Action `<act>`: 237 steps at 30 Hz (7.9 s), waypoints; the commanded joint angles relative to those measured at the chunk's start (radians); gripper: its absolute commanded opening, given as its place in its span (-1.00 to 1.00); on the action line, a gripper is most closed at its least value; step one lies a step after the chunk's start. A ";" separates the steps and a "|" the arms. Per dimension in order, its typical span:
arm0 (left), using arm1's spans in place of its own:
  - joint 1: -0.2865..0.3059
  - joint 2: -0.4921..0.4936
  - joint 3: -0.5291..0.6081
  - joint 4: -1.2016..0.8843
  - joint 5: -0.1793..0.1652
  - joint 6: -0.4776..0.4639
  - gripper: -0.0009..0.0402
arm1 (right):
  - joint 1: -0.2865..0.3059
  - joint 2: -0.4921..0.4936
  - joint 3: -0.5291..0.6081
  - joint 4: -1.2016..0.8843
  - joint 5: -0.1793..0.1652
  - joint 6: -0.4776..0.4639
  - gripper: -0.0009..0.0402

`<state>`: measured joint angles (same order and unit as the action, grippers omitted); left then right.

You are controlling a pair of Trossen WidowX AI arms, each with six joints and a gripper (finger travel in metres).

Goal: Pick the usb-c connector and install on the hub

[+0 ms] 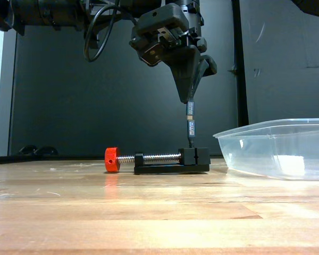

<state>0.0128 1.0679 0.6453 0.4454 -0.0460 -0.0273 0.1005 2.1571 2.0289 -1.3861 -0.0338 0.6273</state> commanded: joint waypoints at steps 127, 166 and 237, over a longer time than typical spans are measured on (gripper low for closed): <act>0.000 0.000 0.000 0.000 0.000 0.000 -0.96 | 0.011 -0.390 -0.442 0.240 -0.012 -0.454 -0.10; 0.000 0.000 0.000 0.000 0.000 0.000 -0.96 | -0.011 -0.979 -0.909 0.926 0.114 -0.578 -0.77; 0.000 0.000 0.000 0.000 0.000 0.000 -0.96 | -0.148 -1.310 -1.423 1.645 0.041 -0.533 -0.96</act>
<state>0.0128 1.0683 0.6449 0.4458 -0.0460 -0.0269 -0.0475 0.8471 0.6056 0.2577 0.0158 0.0952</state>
